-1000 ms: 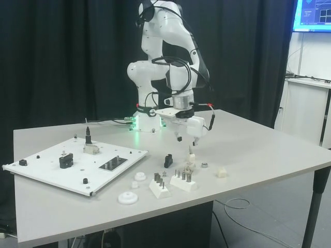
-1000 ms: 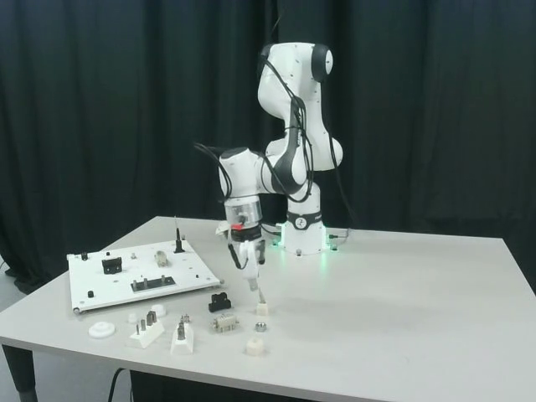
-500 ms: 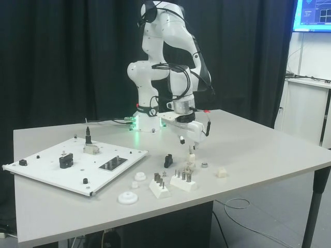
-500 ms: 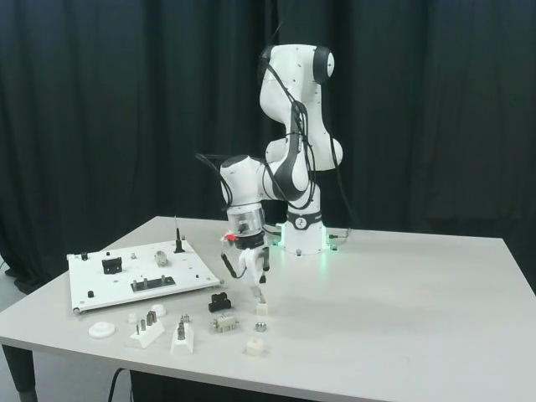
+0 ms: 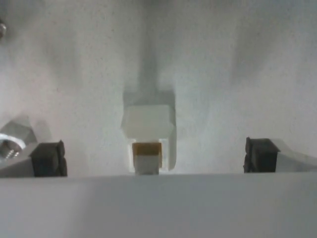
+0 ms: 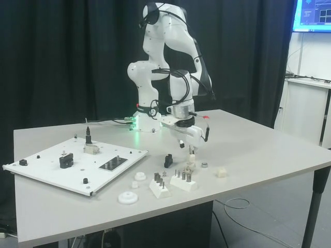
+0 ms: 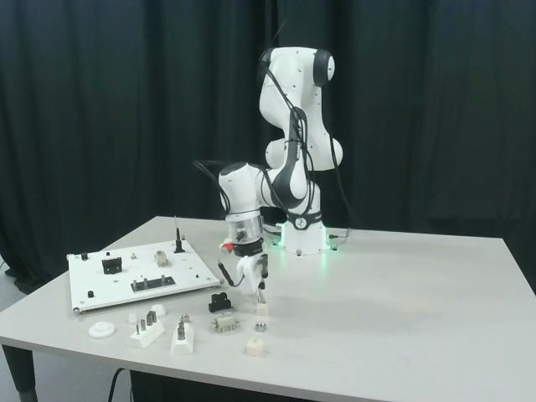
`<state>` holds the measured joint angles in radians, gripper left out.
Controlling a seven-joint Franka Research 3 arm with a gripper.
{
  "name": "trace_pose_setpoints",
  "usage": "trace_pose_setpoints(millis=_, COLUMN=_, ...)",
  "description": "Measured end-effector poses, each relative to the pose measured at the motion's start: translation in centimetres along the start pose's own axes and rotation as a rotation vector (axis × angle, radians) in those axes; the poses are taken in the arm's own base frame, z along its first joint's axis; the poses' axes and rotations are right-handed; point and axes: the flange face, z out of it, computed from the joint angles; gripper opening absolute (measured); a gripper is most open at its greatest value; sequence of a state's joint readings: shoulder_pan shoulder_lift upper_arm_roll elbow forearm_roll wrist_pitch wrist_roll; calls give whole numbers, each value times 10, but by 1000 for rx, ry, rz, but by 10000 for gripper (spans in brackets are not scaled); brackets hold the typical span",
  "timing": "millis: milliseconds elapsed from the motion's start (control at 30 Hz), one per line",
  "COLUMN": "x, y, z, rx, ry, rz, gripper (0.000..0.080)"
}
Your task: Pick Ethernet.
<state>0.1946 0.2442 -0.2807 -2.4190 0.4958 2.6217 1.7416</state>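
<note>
Bystanders on the grey table

A white board [image 6: 77, 165] lies flat toward the nine o'clock side of the grey table [image 6: 258, 150], carrying several small black and grey fittings. Off its near corner sits a white gear [image 6: 126, 197], with a smaller white disc [image 6: 140, 176] just beyond. Two white wedge stands [image 6: 160, 189] holding upright metal pins stand side by side near the front edge. A black clip [image 6: 168, 160] stands upright behind them. A metal nut [image 6: 205, 165] and a white cube [image 6: 221, 172] lie toward three o'clock. Black curtains [image 7: 100, 109] hang behind. A screen [image 6: 313, 15] glows at the upper right.
</note>
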Motion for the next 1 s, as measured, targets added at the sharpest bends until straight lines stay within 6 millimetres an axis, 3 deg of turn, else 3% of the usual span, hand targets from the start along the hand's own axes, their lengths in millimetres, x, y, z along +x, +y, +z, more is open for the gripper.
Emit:
trace_pose_setpoints(millis=500, x=-4, y=-1, z=16, rx=-18, ry=1, rz=-23, gripper=798)
trace_pose_setpoints(millis=533, x=-4, y=-1, z=16, rx=-18, ry=2, rz=-23, gripper=501)
trace_pose_setpoints(millis=700, x=-7, y=-1, z=18, rx=-19, ry=3, rz=-26, gripper=501)
trace_pose_setpoints(millis=733, x=-7, y=-2, z=18, rx=-18, ry=3, rz=-26, gripper=340)
trace_pose_setpoints(millis=1000, x=-12, y=-5, z=14, rx=-8, ry=-7, rz=-32, gripper=340)
